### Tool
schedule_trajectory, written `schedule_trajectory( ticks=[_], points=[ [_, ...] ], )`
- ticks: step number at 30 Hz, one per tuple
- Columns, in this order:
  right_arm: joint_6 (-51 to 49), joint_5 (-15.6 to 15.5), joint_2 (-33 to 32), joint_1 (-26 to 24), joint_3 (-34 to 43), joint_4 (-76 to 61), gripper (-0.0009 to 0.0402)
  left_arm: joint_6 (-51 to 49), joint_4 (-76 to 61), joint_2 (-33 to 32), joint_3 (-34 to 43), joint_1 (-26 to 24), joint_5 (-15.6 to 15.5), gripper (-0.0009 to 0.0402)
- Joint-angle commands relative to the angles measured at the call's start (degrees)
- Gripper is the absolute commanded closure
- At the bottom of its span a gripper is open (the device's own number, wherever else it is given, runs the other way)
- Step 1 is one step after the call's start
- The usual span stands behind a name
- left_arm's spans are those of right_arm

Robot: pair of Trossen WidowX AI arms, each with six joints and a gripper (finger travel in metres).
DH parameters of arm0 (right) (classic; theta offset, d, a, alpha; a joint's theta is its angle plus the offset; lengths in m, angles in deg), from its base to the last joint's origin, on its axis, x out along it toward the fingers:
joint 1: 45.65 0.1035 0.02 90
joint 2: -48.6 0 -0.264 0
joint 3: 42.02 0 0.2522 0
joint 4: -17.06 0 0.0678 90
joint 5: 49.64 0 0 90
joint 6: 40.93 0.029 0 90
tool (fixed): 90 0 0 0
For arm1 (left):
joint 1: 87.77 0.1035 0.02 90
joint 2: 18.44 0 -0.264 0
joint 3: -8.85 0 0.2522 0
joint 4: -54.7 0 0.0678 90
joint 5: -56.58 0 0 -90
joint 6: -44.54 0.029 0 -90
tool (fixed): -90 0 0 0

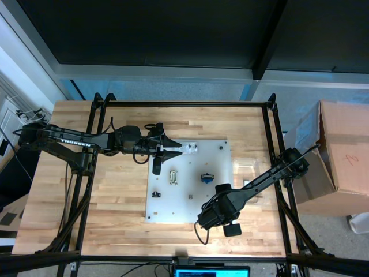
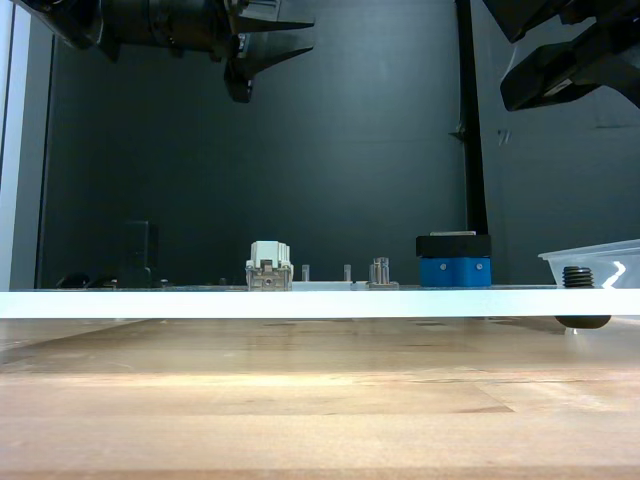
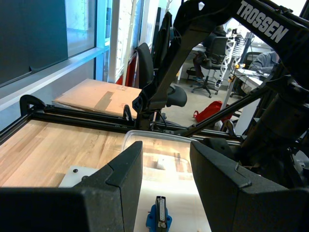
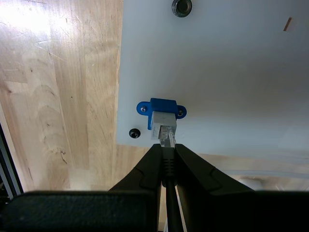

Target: Pick the RJ45 connector and install on the taskboard

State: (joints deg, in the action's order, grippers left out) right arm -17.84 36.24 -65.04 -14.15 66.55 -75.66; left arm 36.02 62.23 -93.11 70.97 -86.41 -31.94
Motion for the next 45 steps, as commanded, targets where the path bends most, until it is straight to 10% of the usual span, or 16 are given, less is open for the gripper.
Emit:
schedule_trajectory(
  ticks=[1, 29, 45],
  points=[
    [0.0, 0.1, 0.0, 0.0, -0.1, 0.2, 0.0393, 0.0, 0.0, 0.0, 0.0, 0.0, 0.0, 0.0262],
    [0.2, -0.1, 0.6, 0.1, -5.3, 5.6, 0.0391, 0.0, 0.0, 0.0, 0.0, 0.0, 0.0, 0.0262],
    [0.7, -0.2, 3.8, 0.2, -4.0, 4.0, 0.0272, 0.0, 0.0, 0.0, 0.0, 0.0, 0.0, 0.0262]
  ],
)
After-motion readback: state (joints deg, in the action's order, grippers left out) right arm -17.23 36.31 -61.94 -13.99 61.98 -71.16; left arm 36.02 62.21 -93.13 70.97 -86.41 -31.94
